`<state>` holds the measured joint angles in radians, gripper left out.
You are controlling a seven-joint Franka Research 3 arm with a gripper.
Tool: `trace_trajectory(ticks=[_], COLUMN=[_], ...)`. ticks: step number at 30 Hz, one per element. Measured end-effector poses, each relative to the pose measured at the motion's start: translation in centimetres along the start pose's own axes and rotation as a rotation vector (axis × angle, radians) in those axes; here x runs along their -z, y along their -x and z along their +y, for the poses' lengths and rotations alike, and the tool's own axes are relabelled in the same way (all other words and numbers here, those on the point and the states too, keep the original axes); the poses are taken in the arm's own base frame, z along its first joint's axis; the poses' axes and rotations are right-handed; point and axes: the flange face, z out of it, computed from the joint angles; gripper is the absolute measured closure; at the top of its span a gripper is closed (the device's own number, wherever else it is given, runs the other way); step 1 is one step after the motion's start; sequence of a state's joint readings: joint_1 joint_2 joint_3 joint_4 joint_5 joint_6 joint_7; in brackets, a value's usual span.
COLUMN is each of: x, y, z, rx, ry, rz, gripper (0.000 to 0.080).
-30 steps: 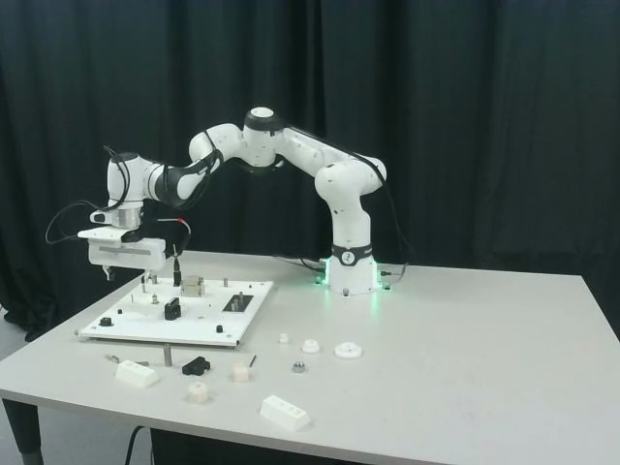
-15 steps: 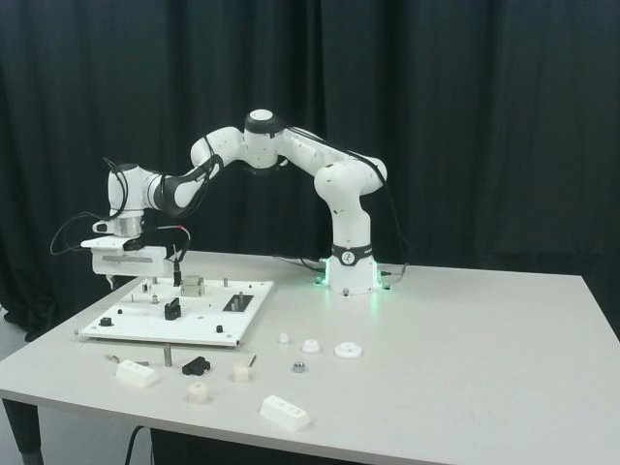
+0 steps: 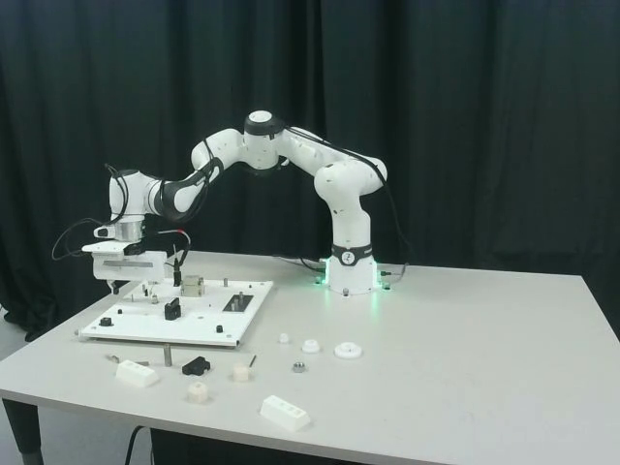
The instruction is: Remove round peg 1.
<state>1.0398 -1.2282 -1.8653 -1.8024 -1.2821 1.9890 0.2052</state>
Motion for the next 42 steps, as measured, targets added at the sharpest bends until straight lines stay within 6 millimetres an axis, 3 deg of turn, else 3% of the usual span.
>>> trace_trajectory(ticks=[17,18,23,24,28,29,36,37,38,39,42], x=[-0.73,-0.72,-0.68,-0.68,-0.66,-0.66,-0.69,-0.69,-0.69,-0.69,-0.68], y=[0.09,0.08,0.03,0.02,-0.03,-0.04,-0.03,-0.02,-0.01,0.01,0.05], z=[0.25,0.25,0.19,0.17,0.11,0.09,-0.04,-0.06,-0.05,-0.03,0.0], rx=[-0.005,-0.006,-0.006,-0.006,-0.006,-0.006,-0.008,-0.009,-0.01,-0.01,-0.012], ry=[-0.018,-0.019,-0.022,-0.023,-0.024,-0.024,-0.033,-0.035,-0.035,-0.035,-0.036], rz=[0.02,0.021,0.024,0.025,0.027,0.027,0.024,0.024,0.022,0.021,0.019], gripper=[0.0003,0.0122,0.0122,0.0332,0.0332,0.0516,0.0516,0.0686,0.0686,0.0776,0.0776])
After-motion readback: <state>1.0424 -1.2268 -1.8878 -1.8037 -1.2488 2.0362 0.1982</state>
